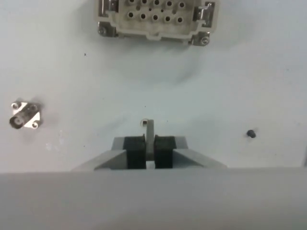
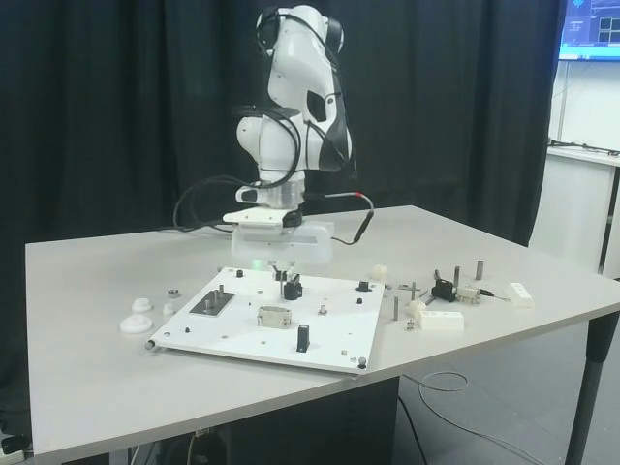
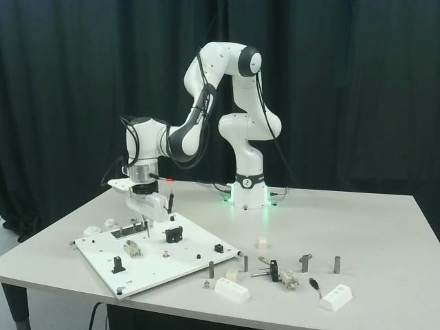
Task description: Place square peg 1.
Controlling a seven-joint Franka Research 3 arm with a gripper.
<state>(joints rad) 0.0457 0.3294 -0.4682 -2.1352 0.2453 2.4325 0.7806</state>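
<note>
White glossy arm (image 3: 237,103) of rounded segments, black bands at the joints, black cables looped along it, green glow at its base (image 3: 247,196) on the desk, grey claw (image 1: 149,152) with black finger pads (image 1: 135,152)

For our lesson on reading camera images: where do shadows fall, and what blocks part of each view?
Wrist view: the gripper, shut on the peg, casts a soft shadow on the white board; the wrist's own grey body fills the foreground. First room view: the arm stands bright against a black curtain. Second room view: a green glow shows at the arm's base.
</note>
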